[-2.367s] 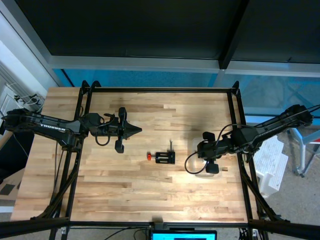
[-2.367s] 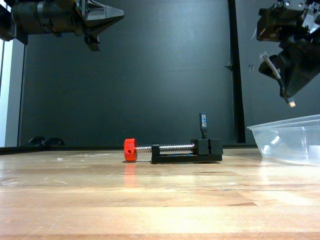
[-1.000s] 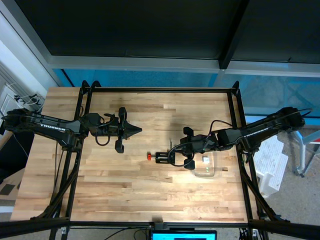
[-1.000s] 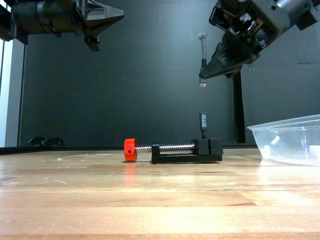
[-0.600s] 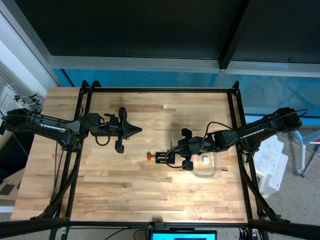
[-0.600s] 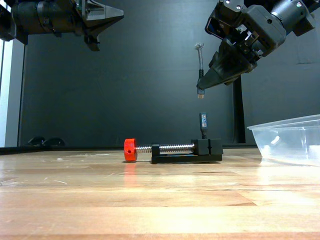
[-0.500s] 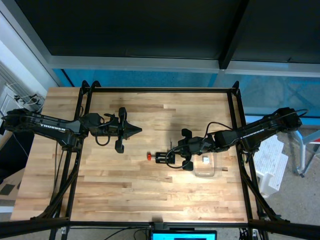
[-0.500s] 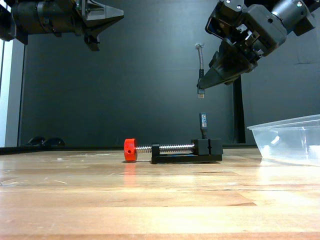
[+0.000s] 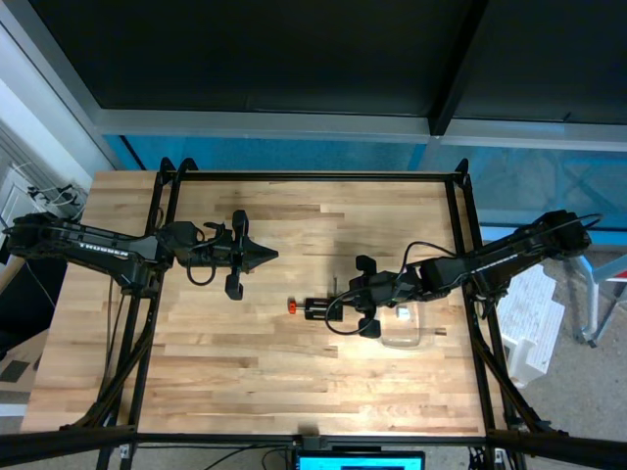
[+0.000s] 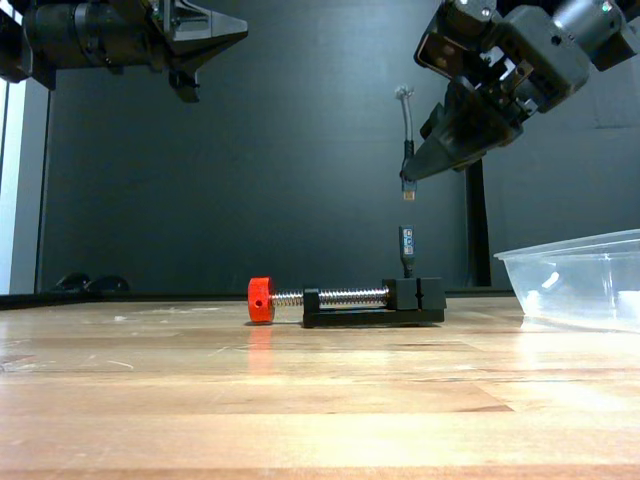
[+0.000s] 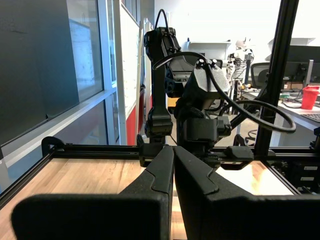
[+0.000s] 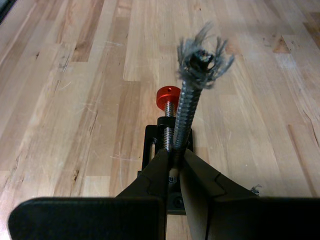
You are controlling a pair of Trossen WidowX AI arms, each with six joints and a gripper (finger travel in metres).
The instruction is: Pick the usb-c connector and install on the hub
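We see the right gripper (image 10: pixel 409 176), fingers clenched on the usb-c connector (image 10: pixel 408 187), hanging above the hub (image 10: pixel 372 300), not touching it, on the counter (image 10: pixel 200 385); the left gripper (image 10: pixel 236 30) sits high at left, fingers pressed together

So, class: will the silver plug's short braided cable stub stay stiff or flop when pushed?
Probably stiff: the braided grey stub stands upright above the right hand, shut on the silver usb-c connector over the black red-knobbed hub. Likely light, being thin. The left hand hangs raised at left.
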